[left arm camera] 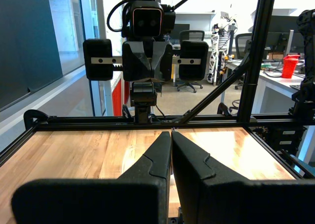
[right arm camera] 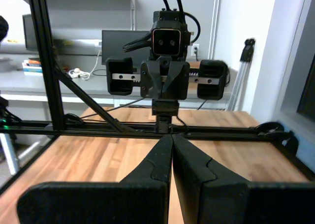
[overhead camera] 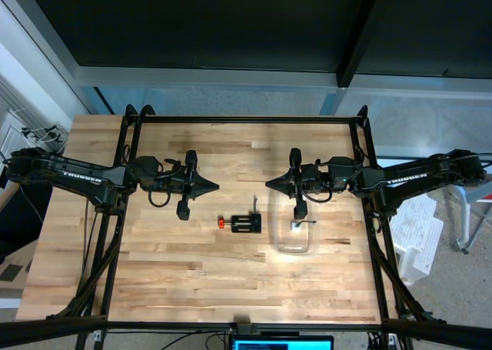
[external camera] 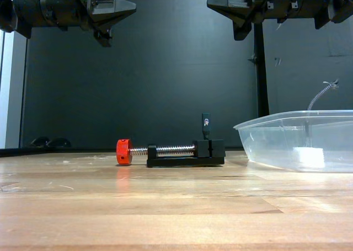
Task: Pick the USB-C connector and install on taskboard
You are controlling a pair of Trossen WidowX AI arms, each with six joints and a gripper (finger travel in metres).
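Both pinched shut, empty, high over counter (overhead camera: 154, 273) | left fingers (overhead camera: 206, 186) | right fingers (overhead camera: 277, 184) | USB-C plug (overhead camera: 307, 222) in clear tray (overhead camera: 292, 253), toward near edge, well below right fingers.

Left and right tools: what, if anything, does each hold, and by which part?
Nothing. The left tool and right tool are both shut and empty, raised above the table.

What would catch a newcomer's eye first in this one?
The left gripper and right gripper, both shut, point tip to tip high above mid-table. Lower, on the table, sits the black taskboard with its orange-red knob, beside a clear tray on the right arm's side.
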